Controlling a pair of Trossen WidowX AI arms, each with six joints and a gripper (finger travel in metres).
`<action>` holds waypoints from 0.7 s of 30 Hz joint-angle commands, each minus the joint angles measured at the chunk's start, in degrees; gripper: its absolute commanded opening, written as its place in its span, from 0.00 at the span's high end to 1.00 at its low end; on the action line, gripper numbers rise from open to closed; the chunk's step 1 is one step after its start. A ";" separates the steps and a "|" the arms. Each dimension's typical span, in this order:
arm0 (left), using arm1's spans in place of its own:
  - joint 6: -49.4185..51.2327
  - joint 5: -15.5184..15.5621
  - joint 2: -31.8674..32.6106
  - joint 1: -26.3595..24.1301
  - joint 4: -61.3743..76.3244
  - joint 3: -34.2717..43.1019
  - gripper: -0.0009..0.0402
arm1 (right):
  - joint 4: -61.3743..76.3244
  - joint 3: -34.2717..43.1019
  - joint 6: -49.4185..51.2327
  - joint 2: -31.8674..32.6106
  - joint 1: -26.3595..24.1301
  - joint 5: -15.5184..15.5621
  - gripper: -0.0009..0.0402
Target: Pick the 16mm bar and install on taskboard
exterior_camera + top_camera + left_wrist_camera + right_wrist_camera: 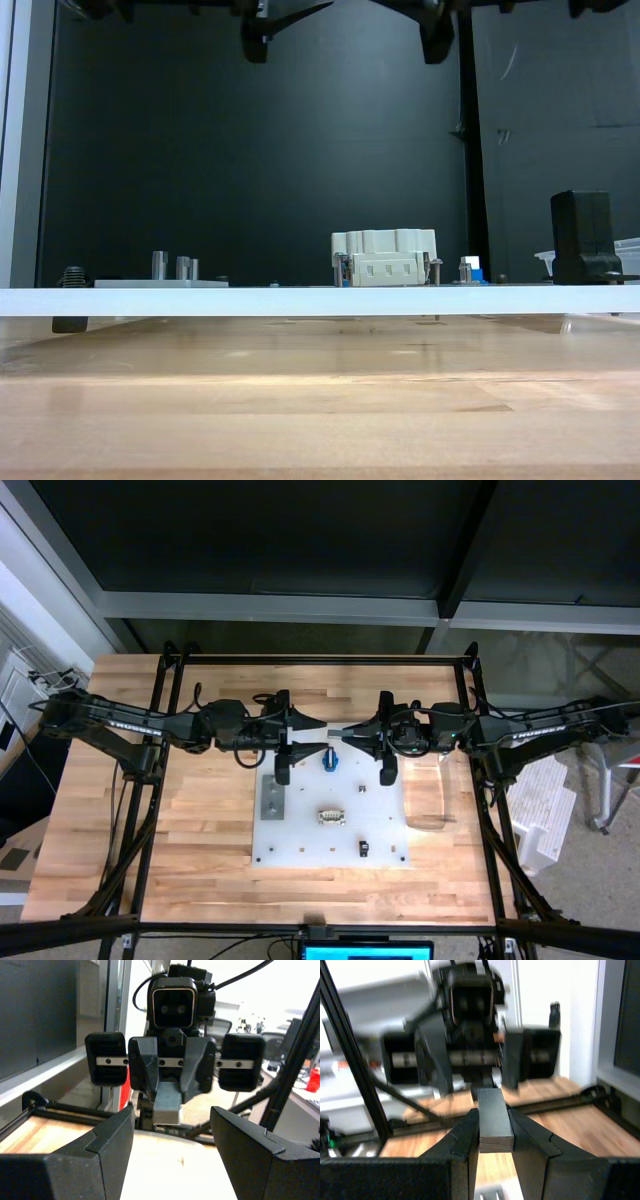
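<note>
Bar point(495, 1119) is held off the board point(300, 845), clamped between the right hand's point(352, 734) fingers point(467, 1132), which are closed onto its two side faces. One end sticks out past the fingertips toward the left hand point(305, 725). Both hands meet nose to nose high over the board's far edge, about midway between the tabletop's point(100, 810) left and right edges. The low view shows them well above everything on the board. Left hand is spread wide and grips nothing; the bar's free end lies near the gap between its fingers point(107, 1152), apart from them. Step, as I judge it: pick is done, and this is a mid-air handover or regrip before install. Next move calls for the left hand to close squarely on the free end without knocking the bar askew, or for the right hand to carry it down to its seat. Which seat, I cannot tell. Bar looks short, rectangular, flat-faced, square-cut at the end, dark grey matte, and sits level in the grip.
</note>
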State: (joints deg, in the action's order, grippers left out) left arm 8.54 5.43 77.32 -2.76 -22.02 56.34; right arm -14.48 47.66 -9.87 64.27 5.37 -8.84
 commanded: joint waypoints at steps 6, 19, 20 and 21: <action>-1.68 -0.04 -4.92 0.00 3.91 -2.10 0.49 | 23.76 7.58 0.28 0.00 0.37 1.46 0.97; -3.54 -0.17 -5.70 0.02 6.80 -2.10 0.55 | 60.30 22.60 0.09 6.93 3.65 4.37 0.97; -3.54 -0.28 -5.70 0.00 6.84 -2.10 0.55 | 62.34 23.58 0.09 7.87 4.20 4.35 0.97; -3.54 -0.24 -5.70 0.00 6.84 -2.10 0.56 | 64.19 24.52 0.02 8.81 4.76 4.35 0.97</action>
State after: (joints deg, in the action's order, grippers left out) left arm 5.02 5.23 71.57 -2.76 -15.11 54.19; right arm 47.24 71.05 -9.74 71.99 9.47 -4.45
